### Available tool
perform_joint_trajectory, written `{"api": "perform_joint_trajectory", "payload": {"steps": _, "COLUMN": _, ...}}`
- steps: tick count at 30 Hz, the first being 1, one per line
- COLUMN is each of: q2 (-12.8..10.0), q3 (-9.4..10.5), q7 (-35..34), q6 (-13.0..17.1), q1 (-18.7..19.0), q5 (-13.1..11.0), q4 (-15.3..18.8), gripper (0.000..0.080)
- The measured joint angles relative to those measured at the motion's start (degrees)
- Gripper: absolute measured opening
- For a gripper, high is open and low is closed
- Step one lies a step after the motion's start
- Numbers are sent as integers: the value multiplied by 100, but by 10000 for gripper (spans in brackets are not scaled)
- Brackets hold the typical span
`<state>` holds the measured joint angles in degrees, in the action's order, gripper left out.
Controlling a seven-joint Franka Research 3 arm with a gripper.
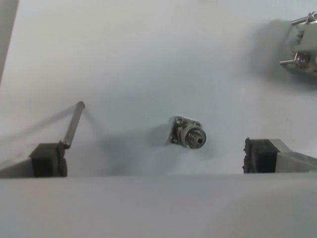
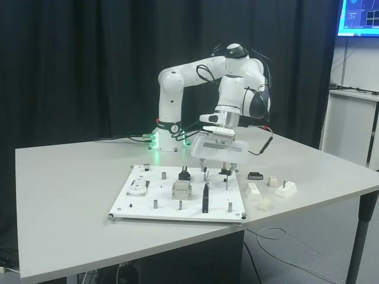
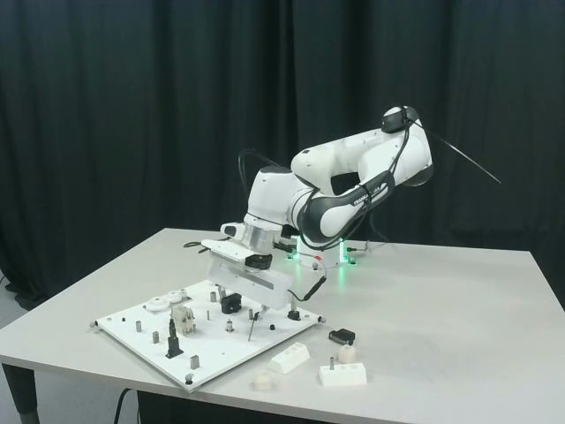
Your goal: Insert round peg 1.
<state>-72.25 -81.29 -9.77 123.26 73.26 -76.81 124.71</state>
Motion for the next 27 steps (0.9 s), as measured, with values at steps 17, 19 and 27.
{"api": "perform_joint_trajectory", "payload": {"steps": 17, "q2": 0, "q3": 27, "q7": 0, "q6": 118, "q1": -17, "q5": -61, "q4": 0, "gripper": 800}}
{"api": "perform_joint_trajectory", "payload": {"steps": 19, "q2": 0, "q3": 29, "q7": 0, "q6": 124, "q1": -19, "q5": -66, "q4": 0, "gripper": 800}}
{"api": "perform_joint_trajectory", "payload": {"steps": 27, "q2": 0, "q3": 37, "q7": 0, "q6": 141, "q1": -29, "q5": -124, "q4": 0, "gripper": 800}}
